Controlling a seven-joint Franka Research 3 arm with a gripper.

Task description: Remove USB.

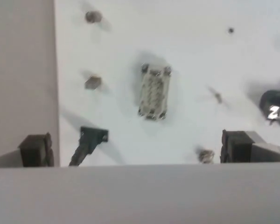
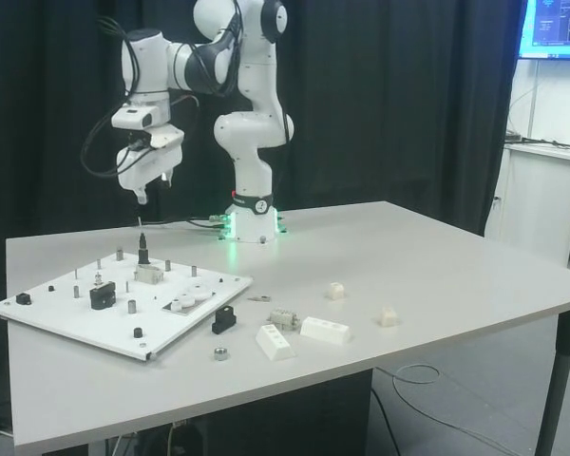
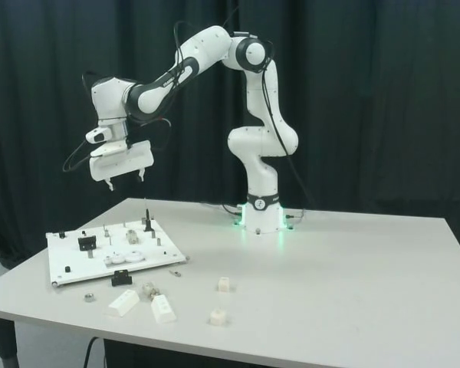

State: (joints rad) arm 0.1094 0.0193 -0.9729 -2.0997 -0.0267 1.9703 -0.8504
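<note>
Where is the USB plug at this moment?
The USB plug stands upright in the white board near its far edge, beside a grey connector block; the end effector hangs above it, apart.

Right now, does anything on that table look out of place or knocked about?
Yes. Several small parts lie loose on the grey table beside the white board rather than on it: two white rectangular blocks, two small white cubes, a black clip and a small metal connector. Nothing looks broken or spilled.
</note>
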